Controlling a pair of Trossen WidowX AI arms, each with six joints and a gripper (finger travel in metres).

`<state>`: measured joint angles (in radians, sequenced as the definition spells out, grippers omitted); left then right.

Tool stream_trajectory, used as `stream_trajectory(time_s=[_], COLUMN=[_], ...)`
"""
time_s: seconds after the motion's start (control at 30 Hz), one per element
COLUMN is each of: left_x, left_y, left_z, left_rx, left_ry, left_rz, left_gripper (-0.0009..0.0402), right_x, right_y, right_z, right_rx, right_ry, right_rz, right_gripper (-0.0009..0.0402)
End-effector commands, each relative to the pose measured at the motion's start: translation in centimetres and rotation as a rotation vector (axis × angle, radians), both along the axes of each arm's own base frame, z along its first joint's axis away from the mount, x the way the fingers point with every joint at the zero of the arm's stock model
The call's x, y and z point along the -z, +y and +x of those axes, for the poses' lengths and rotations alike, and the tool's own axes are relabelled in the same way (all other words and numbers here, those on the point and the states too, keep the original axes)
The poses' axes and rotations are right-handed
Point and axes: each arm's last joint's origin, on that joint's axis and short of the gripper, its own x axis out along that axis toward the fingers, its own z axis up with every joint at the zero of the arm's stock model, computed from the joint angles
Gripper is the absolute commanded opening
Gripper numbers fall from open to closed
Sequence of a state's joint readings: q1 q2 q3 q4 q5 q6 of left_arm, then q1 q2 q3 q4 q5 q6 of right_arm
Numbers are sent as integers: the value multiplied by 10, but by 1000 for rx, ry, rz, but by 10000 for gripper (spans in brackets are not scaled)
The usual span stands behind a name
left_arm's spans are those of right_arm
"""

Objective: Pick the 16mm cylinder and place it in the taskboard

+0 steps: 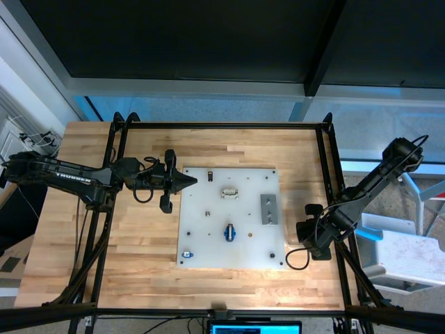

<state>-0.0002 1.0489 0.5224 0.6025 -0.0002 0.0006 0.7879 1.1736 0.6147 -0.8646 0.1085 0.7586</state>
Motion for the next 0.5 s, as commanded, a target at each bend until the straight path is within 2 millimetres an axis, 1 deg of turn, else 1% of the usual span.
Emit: stream_trajectory(time_s=[0.03,0.5], left_x=[0,0], left_y=[0,0], left_z=[0,0], left_rx=[0,0], left_ry=[0,0], left_rz=[0,0], left_gripper=[0,0], right_x=[0,0], right_y=[0,1], right_z=[0,0], right_rx=[0,-2], right_ry=[-2,-6], right_rz=[2,6], right_gripper=[66,33])
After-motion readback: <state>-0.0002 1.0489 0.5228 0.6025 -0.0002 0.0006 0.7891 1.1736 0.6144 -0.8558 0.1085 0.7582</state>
